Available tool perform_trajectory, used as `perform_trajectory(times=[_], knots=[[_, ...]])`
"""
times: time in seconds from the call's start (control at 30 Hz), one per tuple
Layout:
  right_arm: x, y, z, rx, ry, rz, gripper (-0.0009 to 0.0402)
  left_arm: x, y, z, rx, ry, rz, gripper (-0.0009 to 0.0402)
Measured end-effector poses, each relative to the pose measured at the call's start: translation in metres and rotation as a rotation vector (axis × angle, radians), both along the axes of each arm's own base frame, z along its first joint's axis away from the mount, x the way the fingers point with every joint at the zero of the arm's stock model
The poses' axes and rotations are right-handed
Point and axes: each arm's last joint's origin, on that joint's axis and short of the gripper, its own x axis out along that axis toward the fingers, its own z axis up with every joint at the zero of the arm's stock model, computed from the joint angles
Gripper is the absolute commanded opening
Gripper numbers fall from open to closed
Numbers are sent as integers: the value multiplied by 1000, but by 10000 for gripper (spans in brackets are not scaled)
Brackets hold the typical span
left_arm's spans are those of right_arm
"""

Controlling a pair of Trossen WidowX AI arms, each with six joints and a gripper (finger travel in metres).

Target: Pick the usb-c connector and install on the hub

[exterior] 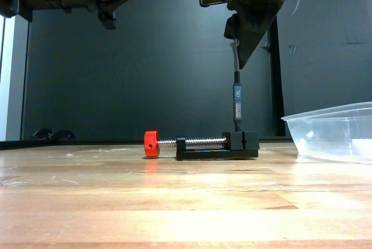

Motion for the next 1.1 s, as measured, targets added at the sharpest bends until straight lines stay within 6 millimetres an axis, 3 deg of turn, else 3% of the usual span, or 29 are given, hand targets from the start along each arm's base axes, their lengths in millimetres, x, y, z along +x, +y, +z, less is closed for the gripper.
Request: perform_trajectory(times=[0.57, 0.87, 1.1], knots=[[-9, -2, 13, -10, -17, 32, 185, 0, 0, 0, 0, 0, 0, 0], [-38, -20, 39, 11, -143, 61, 182, 0, 0, 0, 0, 0, 0, 0], [-64, -35, 48, 10, -310, 59, 144, 0, 0, 0, 0, 0, 0, 0]])
